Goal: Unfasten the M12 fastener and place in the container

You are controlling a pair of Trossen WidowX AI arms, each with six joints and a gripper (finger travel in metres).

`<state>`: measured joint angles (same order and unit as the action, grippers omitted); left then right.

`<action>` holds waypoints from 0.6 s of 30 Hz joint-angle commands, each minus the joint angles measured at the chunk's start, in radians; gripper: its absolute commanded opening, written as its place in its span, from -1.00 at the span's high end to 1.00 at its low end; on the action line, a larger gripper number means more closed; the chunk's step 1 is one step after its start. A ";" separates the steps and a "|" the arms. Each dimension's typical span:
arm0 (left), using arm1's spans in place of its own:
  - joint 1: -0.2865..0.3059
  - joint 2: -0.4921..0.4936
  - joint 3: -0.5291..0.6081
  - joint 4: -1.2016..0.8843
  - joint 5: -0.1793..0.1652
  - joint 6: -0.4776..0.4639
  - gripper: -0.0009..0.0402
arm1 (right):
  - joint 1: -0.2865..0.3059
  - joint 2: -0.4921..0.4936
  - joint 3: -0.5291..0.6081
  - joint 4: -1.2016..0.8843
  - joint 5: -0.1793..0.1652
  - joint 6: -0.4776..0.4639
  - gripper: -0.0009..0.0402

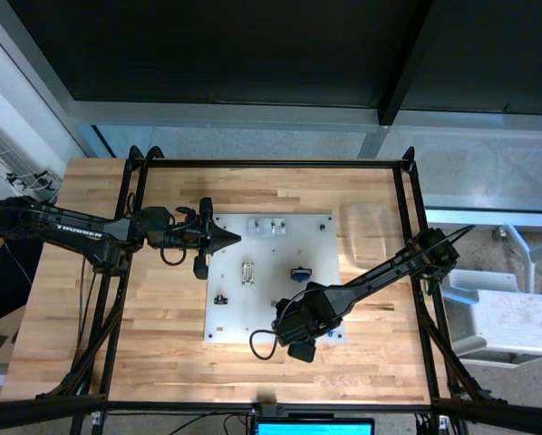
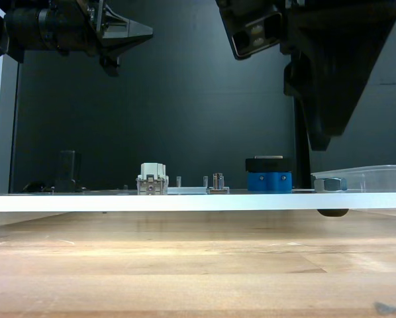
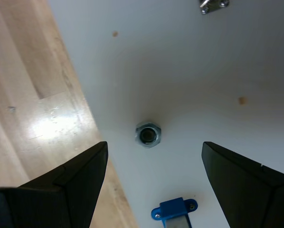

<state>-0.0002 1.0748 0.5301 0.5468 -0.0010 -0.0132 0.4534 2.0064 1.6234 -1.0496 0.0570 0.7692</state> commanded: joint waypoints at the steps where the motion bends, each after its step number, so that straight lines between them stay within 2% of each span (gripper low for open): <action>1: 0.000 0.000 0.000 0.000 0.000 0.000 0.96 | -0.002 -0.001 -0.031 0.032 0.003 0.000 -0.41; 18: 0.000 0.000 0.000 0.000 0.000 0.000 0.96 | -0.004 0.061 -0.052 0.079 -0.002 -0.019 -0.40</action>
